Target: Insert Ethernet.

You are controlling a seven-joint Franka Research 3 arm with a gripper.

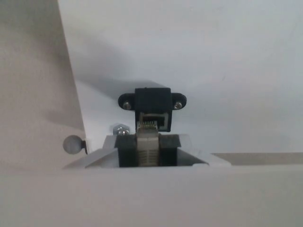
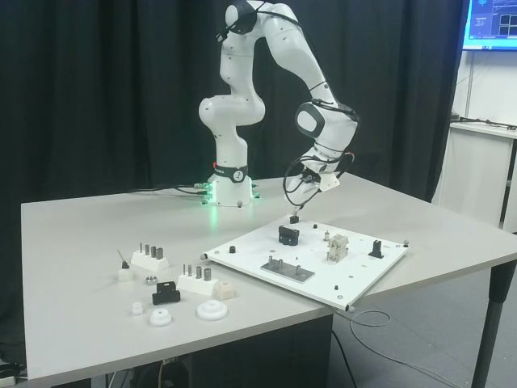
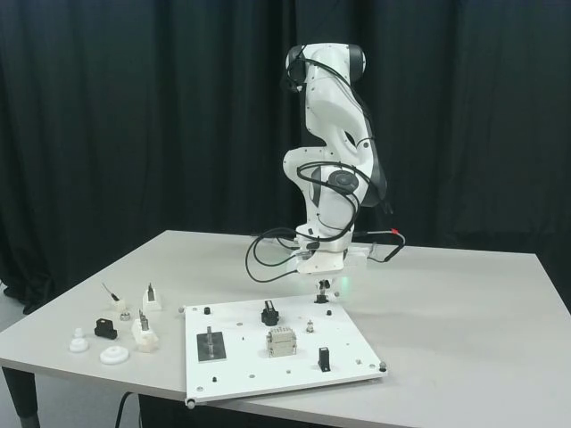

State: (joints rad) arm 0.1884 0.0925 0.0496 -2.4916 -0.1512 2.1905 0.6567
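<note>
Black curtains (image 3: pixel 134 116) hang behind the grey table (image 3: pixel 455 312), screen glowing in one far corner (image 2: pixel 491 24). White square board (image 3: pixel 241 370) sits near the table's front edge, one corner just overhanging; wide bare table on the side away from the loose parts, and open air above the board. Loose small white and black parts (image 2: pixel 174 287) lie on the table beside the board, well apart from the arm's reach point. White Franka arm (image 3: pixel 330 143) is bolted at the table's back, green light at its base (image 2: pixel 212 196), bent forward and down over the board's rear edge.

Black Ethernet socket block with two screws (image 1: pixel 152 105) stands on the board (image 1: pixel 213 71), opening facing the wrist camera, contact pins visible inside. In the room views it is the black block near the board's rear (image 2: pixel 288 234) (image 3: pixel 268 314), near the gripper (image 3: pixel 322 294) but apart from it.

Gripper (image 1: pixel 149 150) has its black fingers (image 1: pixel 127 149) closed on the grey-white Ethernet plug (image 1: pixel 147 142), one finger on each side. Plug tip points at the socket opening, lined up with it, just short of it; not inserted. Small grey ball-headed pin (image 1: pixel 72 144) stands at the board's edge.
</note>
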